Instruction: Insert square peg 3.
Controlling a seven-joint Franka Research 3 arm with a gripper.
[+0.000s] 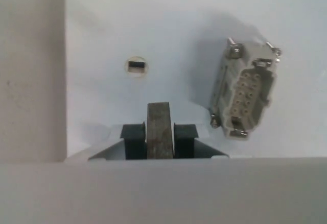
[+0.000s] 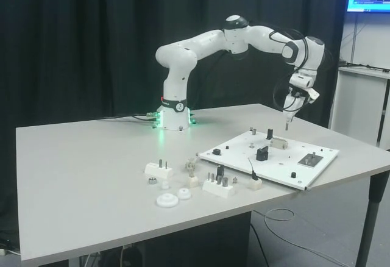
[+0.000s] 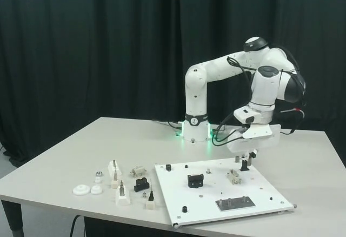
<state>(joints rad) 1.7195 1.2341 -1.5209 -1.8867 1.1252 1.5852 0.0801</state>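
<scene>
Gripping square peg point(image 1: 159, 130), end effector point(image 1: 159, 141) above white board point(image 2: 234, 150), grey table point(image 2: 79, 163), black curtains point(image 3: 97, 42).

1. The square peg point(image 1: 159, 130) looks like dull, brushed metal with a faintly streaked face.
2. The claw point(image 1: 159, 141) pads look like matt black plastic or rubber.
3. The white board point(image 1: 153, 24) is smooth and matt.
4. The connector point(image 1: 244, 88) has a pale cast-metal shell with shiny screws.
5. The table point(image 2: 79, 157) is matt grey laminate.
</scene>
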